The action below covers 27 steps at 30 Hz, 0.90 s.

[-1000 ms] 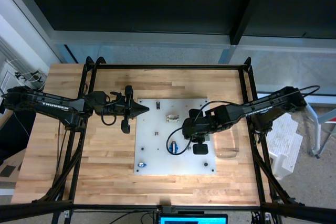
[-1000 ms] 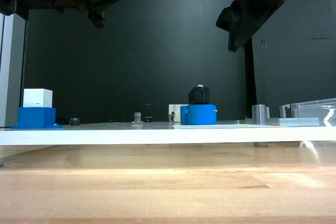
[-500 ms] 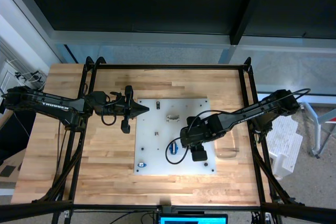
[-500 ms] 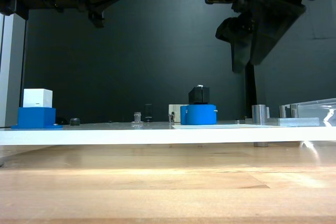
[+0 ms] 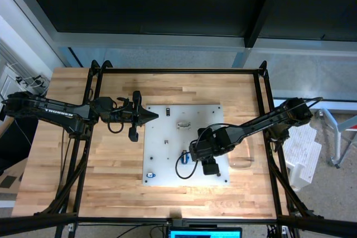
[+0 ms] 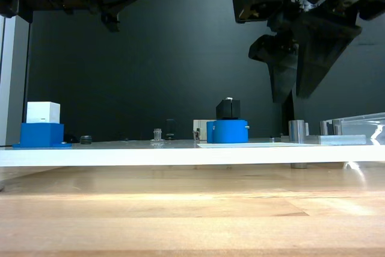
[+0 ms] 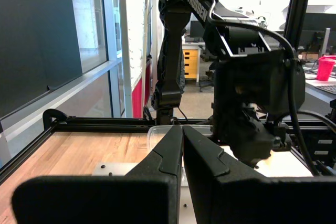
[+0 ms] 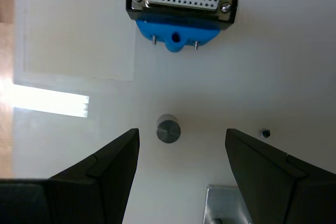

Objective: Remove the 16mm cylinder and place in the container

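Note:
The 16mm cylinder [image 8: 168, 131] is a short silvery peg standing upright in the white board [image 8: 294, 66]. In the low view the cylinder [image 6: 296, 131] stands near the board's right end. My right gripper [image 8: 181, 132] hangs open straight above it, one finger to each side and apart from it. The right gripper [image 6: 293, 93] is still well above the peg's top. The container [image 5: 243, 156], a clear tub, lies just right of the board. My left gripper [image 5: 149, 115] is shut, empty and held high off the board's left edge.
A blue-clipped connector [image 8: 181, 4] sits on the board just beyond the peg, also seen as a blue base [image 6: 227, 130]. A grey metal block [image 8: 231, 205] lies close beside the peg. A white cube on a blue base [image 6: 42, 123] stands at the board's left.
The right arm has swung toward the board's near side and come lower, bringing its open gripper over the peg. The left arm has not moved.

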Each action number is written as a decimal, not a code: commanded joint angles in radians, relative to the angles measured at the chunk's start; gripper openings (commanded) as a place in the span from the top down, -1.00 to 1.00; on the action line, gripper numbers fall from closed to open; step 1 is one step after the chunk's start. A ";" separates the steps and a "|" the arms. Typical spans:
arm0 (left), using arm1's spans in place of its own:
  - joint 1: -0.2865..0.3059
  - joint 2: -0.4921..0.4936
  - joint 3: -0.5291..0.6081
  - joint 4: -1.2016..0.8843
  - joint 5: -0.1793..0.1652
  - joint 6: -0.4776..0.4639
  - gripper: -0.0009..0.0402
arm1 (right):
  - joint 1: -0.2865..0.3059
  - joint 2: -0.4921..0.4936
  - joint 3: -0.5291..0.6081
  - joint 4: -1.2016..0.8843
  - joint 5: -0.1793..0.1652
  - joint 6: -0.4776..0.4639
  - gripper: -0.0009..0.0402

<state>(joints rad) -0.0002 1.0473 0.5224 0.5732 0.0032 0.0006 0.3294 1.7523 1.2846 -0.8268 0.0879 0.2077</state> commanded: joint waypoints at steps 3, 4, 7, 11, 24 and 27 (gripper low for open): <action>0.000 0.000 0.000 0.000 0.000 0.000 0.96 | 0.010 0.023 -0.001 0.004 -0.001 0.005 -0.16; 0.000 0.000 0.000 0.000 0.000 0.000 0.96 | 0.011 0.024 -0.002 0.005 0.000 0.007 -0.16; 0.000 0.000 0.000 0.000 0.000 0.000 0.96 | 0.012 0.037 -0.002 0.006 0.000 0.013 -0.16; 0.000 0.000 0.000 0.000 0.000 0.000 0.96 | 0.013 0.057 -0.002 0.007 0.002 0.020 -0.16; 0.000 0.000 0.000 0.000 0.000 0.000 0.96 | 0.013 0.084 -0.008 0.028 0.009 0.021 -0.06; 0.000 0.000 0.000 0.000 0.000 0.000 0.96 | 0.013 0.084 -0.011 0.028 0.025 0.020 -0.02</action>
<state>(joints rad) -0.0002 1.0473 0.5224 0.5728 0.0029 0.0006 0.3431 1.8374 1.2751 -0.7990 0.1120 0.2283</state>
